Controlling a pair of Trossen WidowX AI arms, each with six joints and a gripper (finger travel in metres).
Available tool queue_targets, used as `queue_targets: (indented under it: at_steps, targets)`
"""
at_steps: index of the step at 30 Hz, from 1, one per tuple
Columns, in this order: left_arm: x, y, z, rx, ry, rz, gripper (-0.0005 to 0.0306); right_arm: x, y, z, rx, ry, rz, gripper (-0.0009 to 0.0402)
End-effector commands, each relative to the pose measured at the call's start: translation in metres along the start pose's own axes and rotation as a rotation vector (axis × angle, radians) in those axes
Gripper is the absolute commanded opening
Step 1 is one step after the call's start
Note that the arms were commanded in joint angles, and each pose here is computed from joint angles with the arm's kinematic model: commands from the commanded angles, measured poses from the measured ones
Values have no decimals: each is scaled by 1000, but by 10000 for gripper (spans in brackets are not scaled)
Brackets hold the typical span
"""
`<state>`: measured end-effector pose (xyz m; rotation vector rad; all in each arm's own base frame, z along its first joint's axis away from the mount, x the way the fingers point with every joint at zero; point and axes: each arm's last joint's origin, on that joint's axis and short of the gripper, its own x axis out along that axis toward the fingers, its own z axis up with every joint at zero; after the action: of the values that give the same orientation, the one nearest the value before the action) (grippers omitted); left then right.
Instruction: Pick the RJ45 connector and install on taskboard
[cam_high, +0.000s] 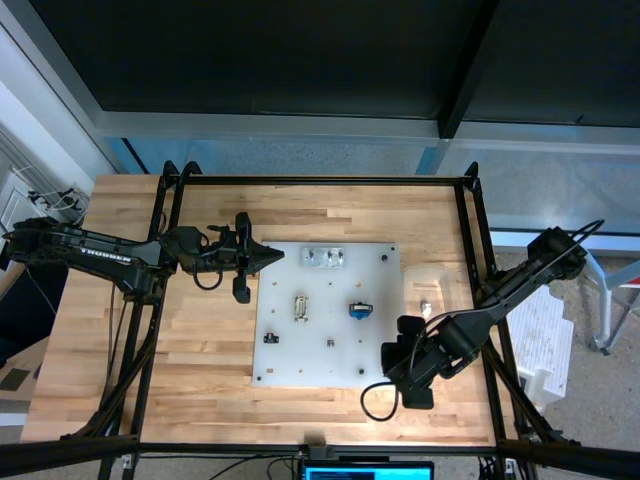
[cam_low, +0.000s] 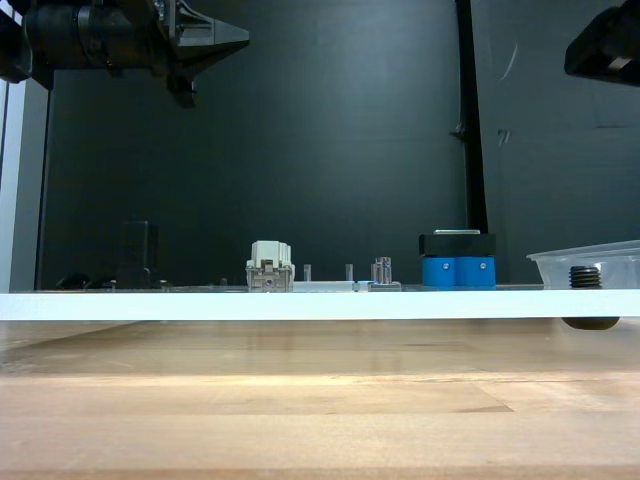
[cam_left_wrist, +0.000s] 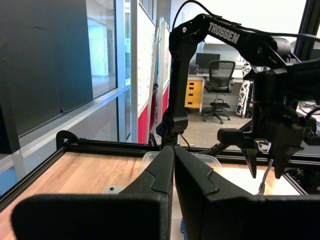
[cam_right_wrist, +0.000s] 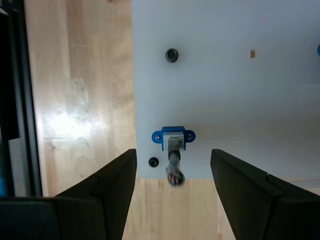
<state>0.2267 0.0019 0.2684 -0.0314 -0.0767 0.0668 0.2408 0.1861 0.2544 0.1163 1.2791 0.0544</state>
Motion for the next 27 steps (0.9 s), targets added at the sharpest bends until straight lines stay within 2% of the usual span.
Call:
queue_targets:
  at_steps: [1,16,27]
  targets:
    - [0,0,0,0,0,0,0,-8,-1,-1,3,-4,31,214]
    - [0,0,0,0,0,0,0,-15,-4,-3,10,-8,34,212]
    - [0,0,0,0,0,0,0,-39,-20,2,51,-104,64,212]
